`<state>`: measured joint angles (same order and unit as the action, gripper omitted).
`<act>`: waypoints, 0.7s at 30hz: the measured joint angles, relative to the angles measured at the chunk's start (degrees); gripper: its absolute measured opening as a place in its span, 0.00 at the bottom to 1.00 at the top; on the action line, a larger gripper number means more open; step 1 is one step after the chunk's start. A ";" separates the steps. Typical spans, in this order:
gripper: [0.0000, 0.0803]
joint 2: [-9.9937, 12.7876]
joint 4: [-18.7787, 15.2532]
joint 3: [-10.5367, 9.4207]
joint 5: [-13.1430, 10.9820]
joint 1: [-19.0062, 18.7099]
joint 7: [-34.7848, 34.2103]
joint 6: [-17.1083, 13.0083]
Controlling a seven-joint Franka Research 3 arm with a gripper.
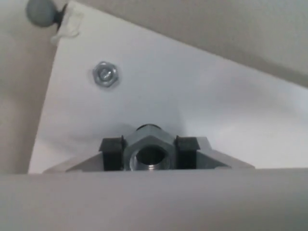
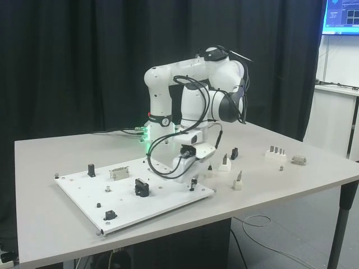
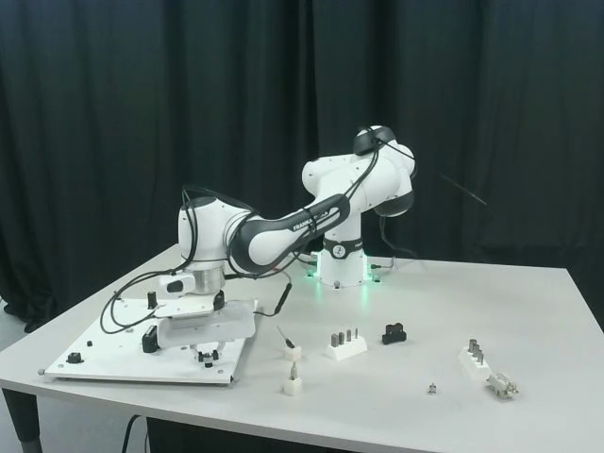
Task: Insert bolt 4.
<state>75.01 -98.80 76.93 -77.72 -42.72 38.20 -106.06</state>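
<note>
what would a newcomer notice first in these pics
The white Franka arm bends low from its green-lit base over the white assembly board at the table's edge. In the wrist view its end effector is shut on a hex-headed bolt, above the board near a hex nut.
</note>
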 joint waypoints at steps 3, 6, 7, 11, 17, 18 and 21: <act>0.28 -0.02 -0.01 0.00 -0.08 0.03 -4.52 0.05; 0.28 -0.03 -0.03 0.01 -0.14 0.04 -9.06 0.08; 0.28 -0.04 -0.03 0.01 -0.16 0.04 -10.62 0.08; 0.28 -0.04 -0.03 0.01 -0.17 0.04 -16.32 0.09; 0.28 -0.04 -0.06 0.01 -0.29 0.04 -26.49 0.09; 0.28 -0.04 -0.06 0.01 -0.32 0.04 -28.12 0.09; 0.28 -0.04 -0.11 0.01 -0.43 0.04 -32.20 0.07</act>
<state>74.97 -98.91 76.93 -78.16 -42.68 6.00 -105.98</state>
